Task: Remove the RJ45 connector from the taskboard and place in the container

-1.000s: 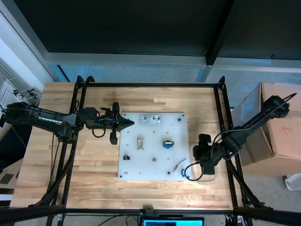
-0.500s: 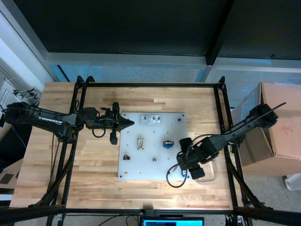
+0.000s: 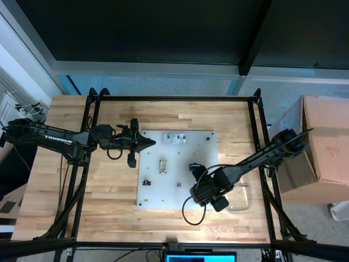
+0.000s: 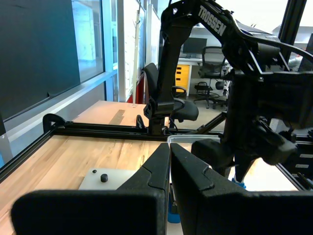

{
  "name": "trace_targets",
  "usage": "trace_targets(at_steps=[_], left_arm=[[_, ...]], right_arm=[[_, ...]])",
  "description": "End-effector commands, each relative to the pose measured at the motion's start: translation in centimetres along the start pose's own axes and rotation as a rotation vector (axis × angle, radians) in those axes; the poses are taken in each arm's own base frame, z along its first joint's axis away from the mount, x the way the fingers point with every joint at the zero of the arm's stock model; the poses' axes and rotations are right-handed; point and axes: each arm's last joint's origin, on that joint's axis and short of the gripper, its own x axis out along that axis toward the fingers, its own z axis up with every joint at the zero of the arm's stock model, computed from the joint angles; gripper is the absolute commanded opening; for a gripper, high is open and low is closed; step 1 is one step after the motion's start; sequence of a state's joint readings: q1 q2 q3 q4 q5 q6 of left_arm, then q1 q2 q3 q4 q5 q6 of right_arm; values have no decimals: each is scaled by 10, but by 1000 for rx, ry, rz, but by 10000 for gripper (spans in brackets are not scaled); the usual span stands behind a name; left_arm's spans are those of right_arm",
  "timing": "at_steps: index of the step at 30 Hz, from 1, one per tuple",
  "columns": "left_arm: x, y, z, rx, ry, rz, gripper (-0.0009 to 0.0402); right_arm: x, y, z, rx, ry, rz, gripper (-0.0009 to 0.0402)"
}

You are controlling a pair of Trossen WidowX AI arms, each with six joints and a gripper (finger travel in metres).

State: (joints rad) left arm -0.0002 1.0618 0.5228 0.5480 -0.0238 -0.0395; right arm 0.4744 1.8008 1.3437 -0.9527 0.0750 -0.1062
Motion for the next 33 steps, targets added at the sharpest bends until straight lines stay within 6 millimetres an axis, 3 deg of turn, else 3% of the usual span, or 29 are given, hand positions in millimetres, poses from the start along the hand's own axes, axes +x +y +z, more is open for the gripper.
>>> trace_targets(at_steps=[1,12,23,33], left_arm=[[0,0,0,0,0,0,0],[0,0,0,0,0,0,0],[0,0,0,0,0,0,0],[0,0,0,0,0,0,0]], right_arm=[[6,0,5,-52,20,0,247],[34,4,13,-118,78,11,247],[43,6,13,-128,81,15,243],[43,5,13,-125,77,12,114]])
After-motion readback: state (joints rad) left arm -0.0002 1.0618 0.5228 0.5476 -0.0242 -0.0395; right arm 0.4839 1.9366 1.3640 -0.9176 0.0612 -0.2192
